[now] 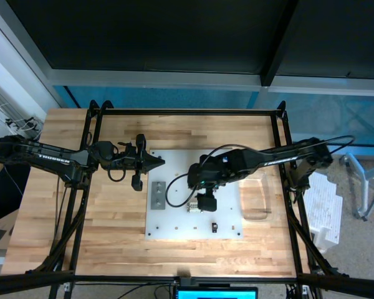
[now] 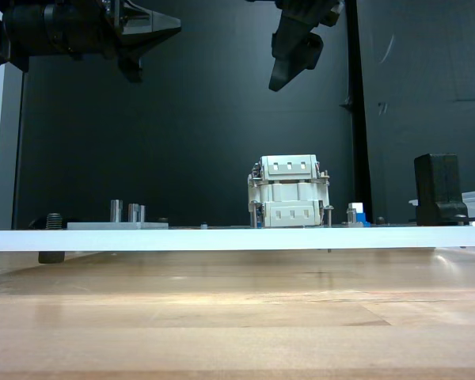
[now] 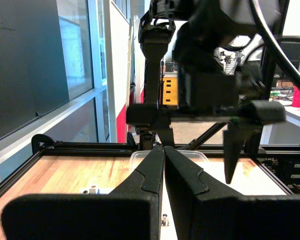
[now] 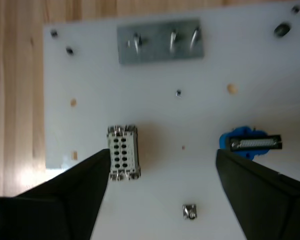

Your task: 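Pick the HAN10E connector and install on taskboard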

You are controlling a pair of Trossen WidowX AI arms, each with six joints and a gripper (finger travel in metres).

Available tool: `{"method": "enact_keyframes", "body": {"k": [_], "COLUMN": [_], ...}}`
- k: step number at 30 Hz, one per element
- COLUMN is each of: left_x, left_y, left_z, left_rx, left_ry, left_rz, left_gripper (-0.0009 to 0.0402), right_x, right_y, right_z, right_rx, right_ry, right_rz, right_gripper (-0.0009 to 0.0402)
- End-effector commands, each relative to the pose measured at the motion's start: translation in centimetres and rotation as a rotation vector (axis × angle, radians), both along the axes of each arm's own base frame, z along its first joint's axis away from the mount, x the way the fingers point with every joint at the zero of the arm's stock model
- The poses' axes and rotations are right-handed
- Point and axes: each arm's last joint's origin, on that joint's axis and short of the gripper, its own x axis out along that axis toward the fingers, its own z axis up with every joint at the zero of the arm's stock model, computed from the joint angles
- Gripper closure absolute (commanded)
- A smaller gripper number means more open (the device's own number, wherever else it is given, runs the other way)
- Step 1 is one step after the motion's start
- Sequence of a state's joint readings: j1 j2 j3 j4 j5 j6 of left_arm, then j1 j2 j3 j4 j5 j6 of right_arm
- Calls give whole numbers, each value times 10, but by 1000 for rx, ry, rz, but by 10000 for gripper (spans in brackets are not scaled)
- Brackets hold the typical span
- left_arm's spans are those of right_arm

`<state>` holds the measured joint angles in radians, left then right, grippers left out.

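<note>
The HAN10E connector (image 1: 192,208) is a beige block with metal end tabs. It stands upright on the white taskboard (image 1: 174,225), near the board's middle. In the low view the connector (image 2: 289,194) rests on the taskboard (image 2: 182,240), apart from any finger. My right gripper (image 1: 205,204) hovers well above it, open and empty. In the right wrist view the connector (image 4: 123,152) lies just inside one finger of the open right gripper (image 4: 162,156). My left gripper (image 1: 161,162) is shut and raised over the board's far left corner; its closed fingers (image 3: 152,170) show in the left wrist view.
A grey metal block (image 1: 158,194) with upright pins sits on the board's left side. A small black part (image 1: 215,227) stands near the front edge, and a blue part (image 4: 250,142) lies right of the connector. A clear plastic tray (image 1: 257,198) is beside the board's right edge.
</note>
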<state>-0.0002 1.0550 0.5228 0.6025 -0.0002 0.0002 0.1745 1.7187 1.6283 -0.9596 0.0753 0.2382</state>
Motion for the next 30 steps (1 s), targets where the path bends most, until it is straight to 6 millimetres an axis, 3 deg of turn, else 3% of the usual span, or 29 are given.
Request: {"method": "enact_keyframes", "body": {"k": [1, 15, 30], "left_x": [0, 0, 0], "left_y": [0, 0, 0], "left_z": [0, 0, 0], "left_rx": [0, 0, 0], "left_ry": [0, 0, 0], "left_rz": [0, 0, 0], "left_gripper": [392, 392, 392], "right_x": [-12, -75, -114], "right_y": [-12, -44, -61], "right_z": [0, -5, -12], "right_rx": [-4, -43, -26], "right_ry": [-65, -307, -645], "right_rz": [-10, -9, -20], "right_gripper": [161, 394, 393]}}
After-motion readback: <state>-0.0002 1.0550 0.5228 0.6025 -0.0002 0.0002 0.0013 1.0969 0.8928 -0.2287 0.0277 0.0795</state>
